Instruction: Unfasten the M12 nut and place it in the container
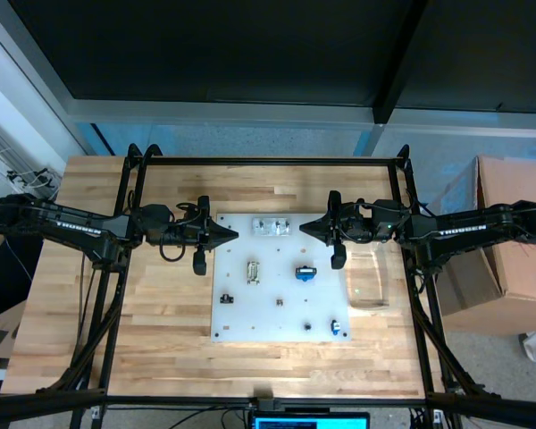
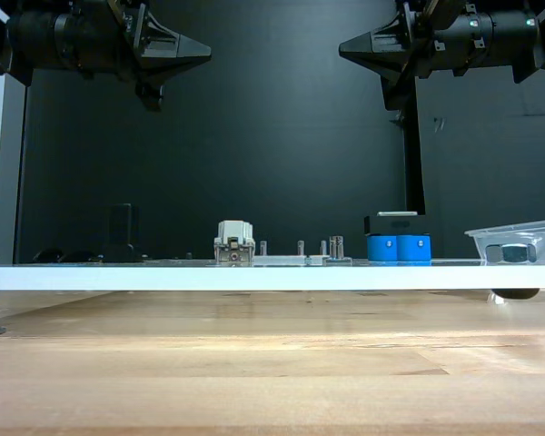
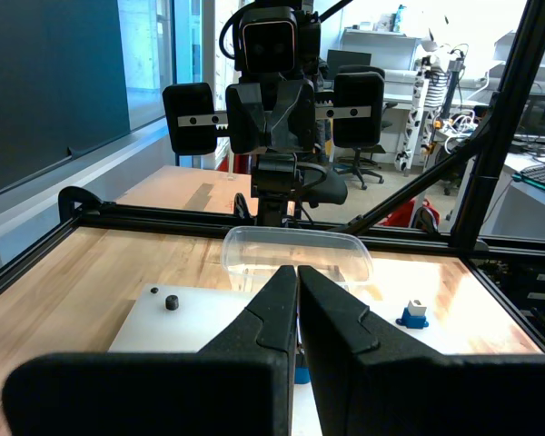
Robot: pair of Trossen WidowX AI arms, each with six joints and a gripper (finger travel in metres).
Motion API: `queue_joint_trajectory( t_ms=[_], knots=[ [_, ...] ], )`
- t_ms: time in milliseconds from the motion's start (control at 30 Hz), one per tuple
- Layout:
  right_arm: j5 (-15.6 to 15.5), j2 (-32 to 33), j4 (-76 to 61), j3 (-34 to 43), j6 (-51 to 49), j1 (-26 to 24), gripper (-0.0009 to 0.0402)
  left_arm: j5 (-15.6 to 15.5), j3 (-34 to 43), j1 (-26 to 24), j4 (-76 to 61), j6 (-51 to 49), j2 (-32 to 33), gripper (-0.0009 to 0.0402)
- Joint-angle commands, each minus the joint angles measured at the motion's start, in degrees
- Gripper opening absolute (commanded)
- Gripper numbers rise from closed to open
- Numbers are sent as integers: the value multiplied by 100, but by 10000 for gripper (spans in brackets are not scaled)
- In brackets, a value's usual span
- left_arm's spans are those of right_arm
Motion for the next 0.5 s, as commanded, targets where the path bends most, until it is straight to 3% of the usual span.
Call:
queue_joint_trajectory(
  t_ms=[33, 400, 500],
  knots=[
    [-153, 2, 42, 0, -103, 31, 0, 0, 0, 4, 2, 0, 2, 0],
    [-160, 2, 26, 0, -90, 31, 0, 0, 0, 2, 2, 0, 2, 0],
    [-323, 2, -365, 125, 96, 90, 0, 0, 0, 2, 2, 0, 2, 0]
  ],
)
